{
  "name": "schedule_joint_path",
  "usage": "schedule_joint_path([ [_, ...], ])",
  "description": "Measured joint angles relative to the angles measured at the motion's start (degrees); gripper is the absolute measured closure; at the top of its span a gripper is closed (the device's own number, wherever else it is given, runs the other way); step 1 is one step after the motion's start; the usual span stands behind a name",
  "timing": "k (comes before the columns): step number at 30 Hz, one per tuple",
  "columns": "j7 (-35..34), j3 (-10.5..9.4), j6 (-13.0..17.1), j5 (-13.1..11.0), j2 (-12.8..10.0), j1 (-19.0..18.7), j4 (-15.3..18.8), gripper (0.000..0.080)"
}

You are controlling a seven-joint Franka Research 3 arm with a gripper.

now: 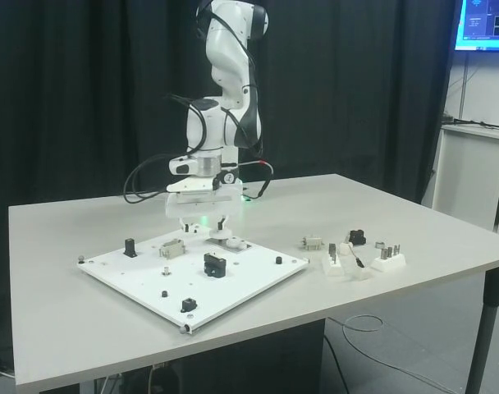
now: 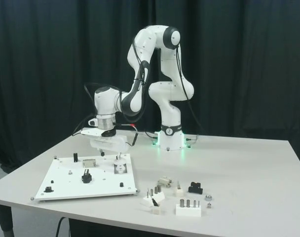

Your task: Insert large gear.

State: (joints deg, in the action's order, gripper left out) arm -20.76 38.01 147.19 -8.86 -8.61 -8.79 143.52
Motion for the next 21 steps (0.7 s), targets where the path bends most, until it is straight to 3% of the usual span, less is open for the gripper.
schedule_joint_path([
  [21, 0.3, 0.68, -2.2, -0.2, 0.3, 0.1, 0.0, 0.0003],
])
